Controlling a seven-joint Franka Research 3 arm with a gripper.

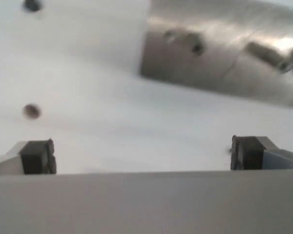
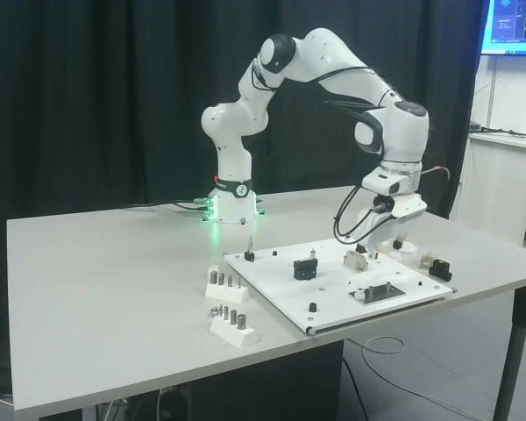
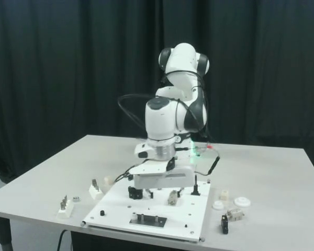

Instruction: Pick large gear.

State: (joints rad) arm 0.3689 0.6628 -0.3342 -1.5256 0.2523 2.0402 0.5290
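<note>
While hovering low over the white board (image 3: 112, 209) with fingers (image 1: 36, 157) spread wide and empty: approach step only. Large gear (image 3: 242, 201), seemingly, on the tabletop (image 3: 272, 172) right of the board, well apart. Next: travel right, centre above, descend, close.

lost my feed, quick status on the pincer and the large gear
Pincer open, empty, low over white board. Large gear on table beside the board, untouched. Nothing blocking it.
</note>
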